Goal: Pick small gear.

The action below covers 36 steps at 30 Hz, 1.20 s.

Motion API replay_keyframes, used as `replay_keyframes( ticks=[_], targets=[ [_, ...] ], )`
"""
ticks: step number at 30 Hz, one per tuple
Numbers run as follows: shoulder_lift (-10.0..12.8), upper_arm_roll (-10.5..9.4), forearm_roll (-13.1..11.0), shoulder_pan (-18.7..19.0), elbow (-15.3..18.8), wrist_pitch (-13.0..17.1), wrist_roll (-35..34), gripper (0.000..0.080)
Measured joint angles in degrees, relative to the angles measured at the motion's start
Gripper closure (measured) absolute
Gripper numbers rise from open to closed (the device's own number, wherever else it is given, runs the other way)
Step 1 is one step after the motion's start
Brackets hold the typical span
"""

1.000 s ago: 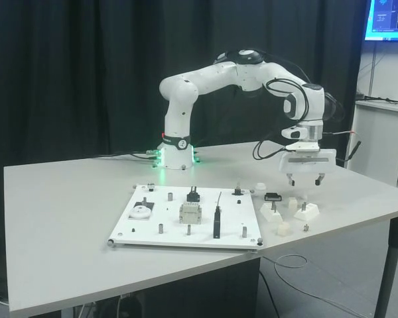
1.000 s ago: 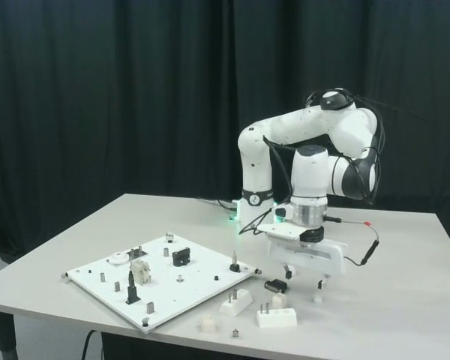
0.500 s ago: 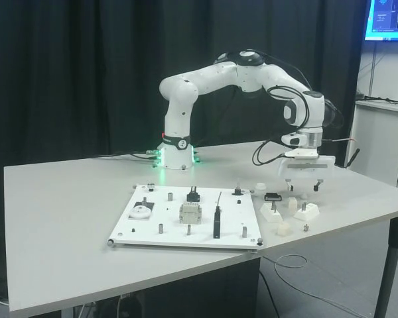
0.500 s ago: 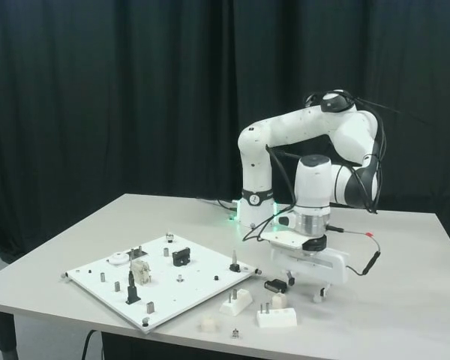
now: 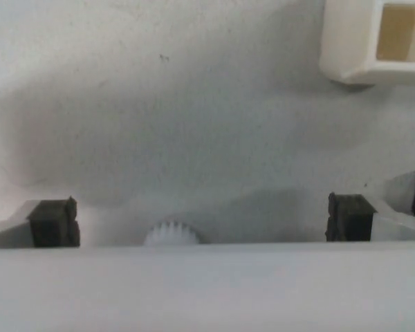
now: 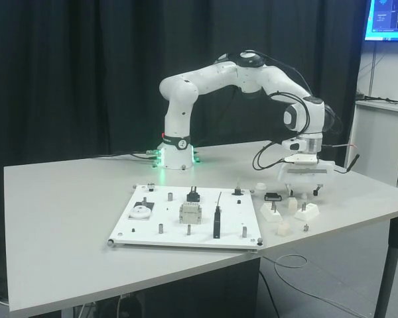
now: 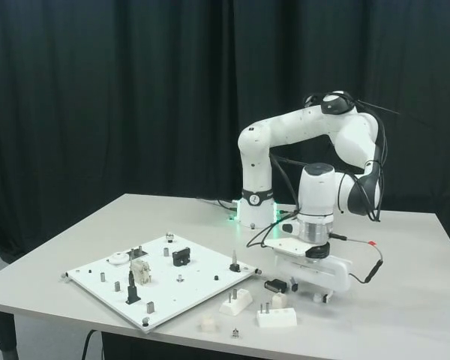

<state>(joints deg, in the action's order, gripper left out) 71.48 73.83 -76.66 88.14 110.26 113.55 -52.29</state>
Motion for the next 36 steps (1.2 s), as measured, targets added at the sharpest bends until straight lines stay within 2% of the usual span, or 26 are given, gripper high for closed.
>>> replay_keyframes(
  ticks=[16, 31, 33, 36],
  targets=[
    [-0.1, -1.4, -1.5, 0.1, 0.0, 0.6, -0.5, 0.0003],
    [-0.2, -1.66, -1.7, 0.4, 0.0, 0.6, -0.5, 0.0003],
    [-0.2, -1.69, -1.7, 0.5, 0.0, 0.6, -0.5, 0.0304],
    [-0.3, -1.74, -1.7, 0.5, 0.0, 0.6, -0.5, 0.0304]
  ],
)
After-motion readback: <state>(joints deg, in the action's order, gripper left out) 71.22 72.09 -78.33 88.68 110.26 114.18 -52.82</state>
